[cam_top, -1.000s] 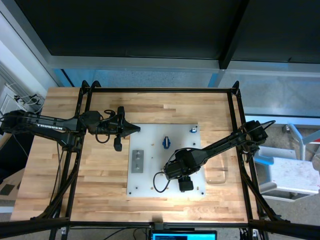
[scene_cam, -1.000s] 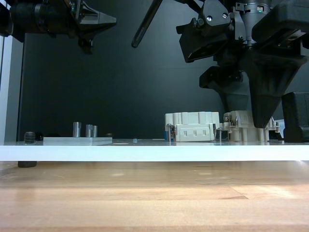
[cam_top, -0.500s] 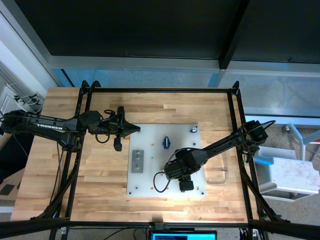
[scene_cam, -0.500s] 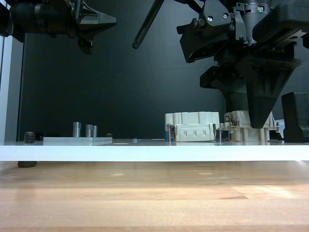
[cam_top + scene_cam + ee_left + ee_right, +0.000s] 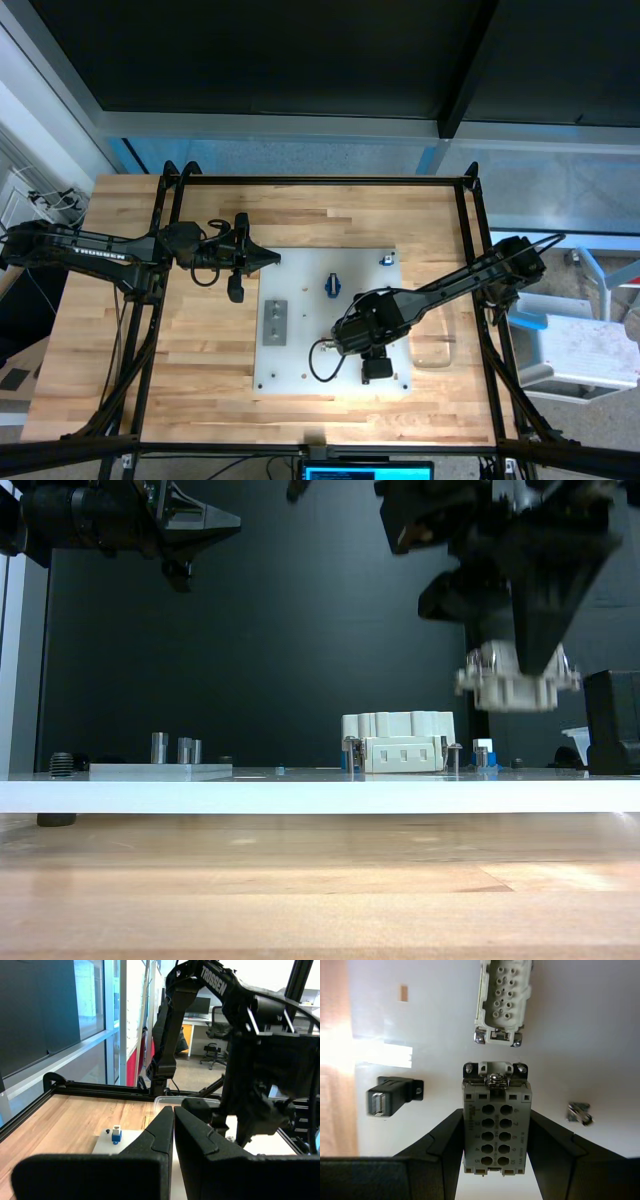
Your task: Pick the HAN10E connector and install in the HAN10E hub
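Note:
The HAN10E connector (image 5: 495, 1120), a grey-white block with two rows of round holes, sits between the fingers of my right gripper (image 5: 495, 1132), which is shut on it. In the low view the connector (image 5: 516, 686) hangs well above the white board, under the right gripper (image 5: 530, 630). The cream HAN10E hub (image 5: 502, 1000) lies on the board just beyond the connector, pins showing; it also stands on the board (image 5: 400, 742) left of the held connector. My left gripper (image 5: 262, 258) hovers shut at the board's far left corner, holding nothing.
On the white board (image 5: 300, 350) stand a grey metal block (image 5: 275, 322) with two holes, a blue piece (image 5: 332, 285) and a small black part (image 5: 395, 1096). A small metal piece (image 5: 580, 1112) lies beside the connector. A clear container (image 5: 435, 340) sits right of the board.
My right gripper has risen and lifted the connector off the board, where it stood right of the hub. The left arm has not moved.

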